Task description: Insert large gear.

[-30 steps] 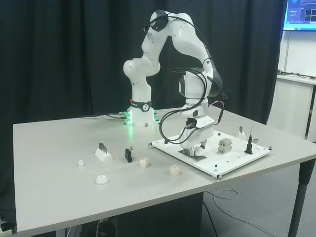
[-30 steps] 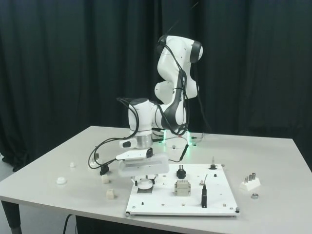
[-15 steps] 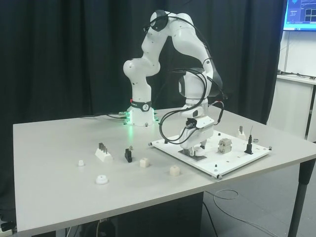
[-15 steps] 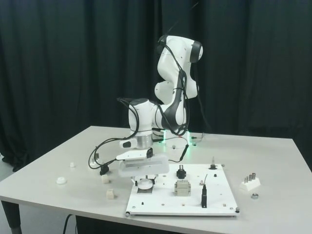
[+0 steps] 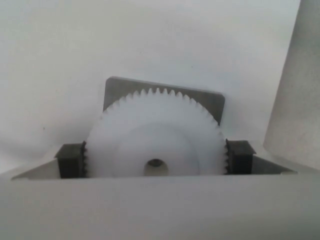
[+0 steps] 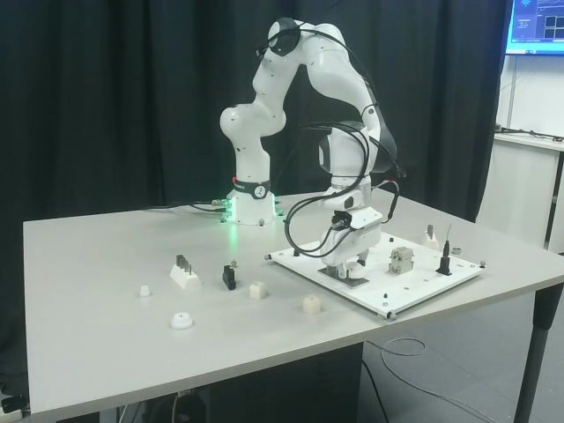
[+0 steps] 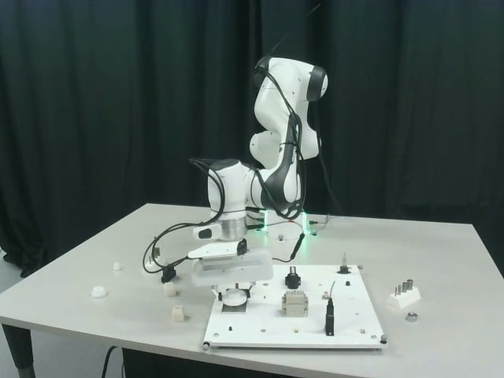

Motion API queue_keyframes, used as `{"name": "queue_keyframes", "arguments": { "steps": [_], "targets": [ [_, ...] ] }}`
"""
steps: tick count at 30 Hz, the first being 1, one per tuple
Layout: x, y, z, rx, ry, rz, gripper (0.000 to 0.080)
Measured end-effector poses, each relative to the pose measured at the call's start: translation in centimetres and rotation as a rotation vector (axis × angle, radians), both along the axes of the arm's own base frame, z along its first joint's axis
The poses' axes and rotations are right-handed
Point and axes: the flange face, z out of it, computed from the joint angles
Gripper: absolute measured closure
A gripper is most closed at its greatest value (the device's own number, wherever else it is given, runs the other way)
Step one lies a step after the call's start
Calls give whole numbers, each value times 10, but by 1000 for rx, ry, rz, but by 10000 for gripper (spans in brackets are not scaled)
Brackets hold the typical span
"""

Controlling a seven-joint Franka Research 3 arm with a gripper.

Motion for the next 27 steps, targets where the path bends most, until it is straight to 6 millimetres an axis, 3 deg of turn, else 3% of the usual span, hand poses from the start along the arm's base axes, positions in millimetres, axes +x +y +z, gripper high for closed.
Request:
{"name": "queue_keyframes", "arguments": {
  "steps": [7,8,27],
  "targets": [
    [-1,0,-1,0,2,2,181],
    [-1,1,-1,0,2,3,33],
    [3,-15,36,-5,-11,-35,3]
  ]
}}
